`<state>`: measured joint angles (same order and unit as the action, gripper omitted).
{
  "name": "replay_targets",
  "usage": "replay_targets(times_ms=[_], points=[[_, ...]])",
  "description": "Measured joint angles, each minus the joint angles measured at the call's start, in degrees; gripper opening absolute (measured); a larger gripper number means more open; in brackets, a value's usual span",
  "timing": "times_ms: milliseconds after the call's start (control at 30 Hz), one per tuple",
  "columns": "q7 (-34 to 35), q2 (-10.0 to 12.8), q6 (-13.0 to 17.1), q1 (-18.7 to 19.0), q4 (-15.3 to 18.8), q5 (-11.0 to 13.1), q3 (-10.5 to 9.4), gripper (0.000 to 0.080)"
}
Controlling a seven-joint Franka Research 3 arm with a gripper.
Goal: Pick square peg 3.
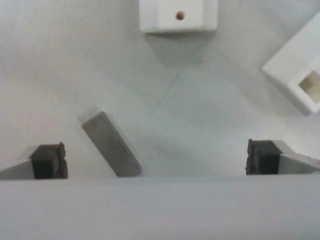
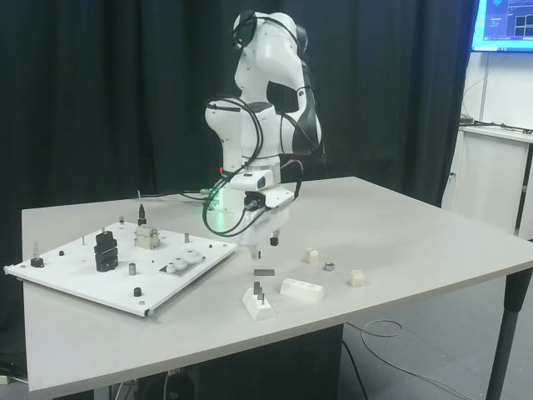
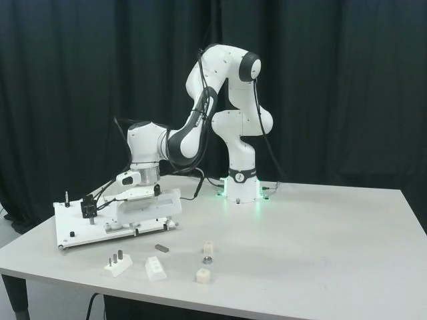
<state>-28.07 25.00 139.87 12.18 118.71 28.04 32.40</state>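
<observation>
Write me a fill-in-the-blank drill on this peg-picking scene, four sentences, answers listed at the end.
1. The gripper hangs above the table with its fingers ____.
2. The grey square peg lies ____ on the table, not standing.
3. In the wrist view, the peg sits ____ the two fingertips, nearer one of them.
4. The arm's base glows ____ where it meets the table.

Missing words: open; flat; between; green

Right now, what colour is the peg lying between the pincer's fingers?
Grey; the square peg shows best in the wrist view.
</observation>
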Motion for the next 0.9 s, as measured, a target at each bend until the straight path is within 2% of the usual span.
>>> replay_targets(times_ms=[300,567,900], points=[[6.29,-0.17,-0.07,0.25,-1.68,-0.15,0.88,0.0800],[13.21,0.00,-0.79,0.23,-3.65,-1.79,1.68,0.0800],[17.02,1.99,-1.23,-0.23,-6.10,-2.08,2.05,0.0800]])
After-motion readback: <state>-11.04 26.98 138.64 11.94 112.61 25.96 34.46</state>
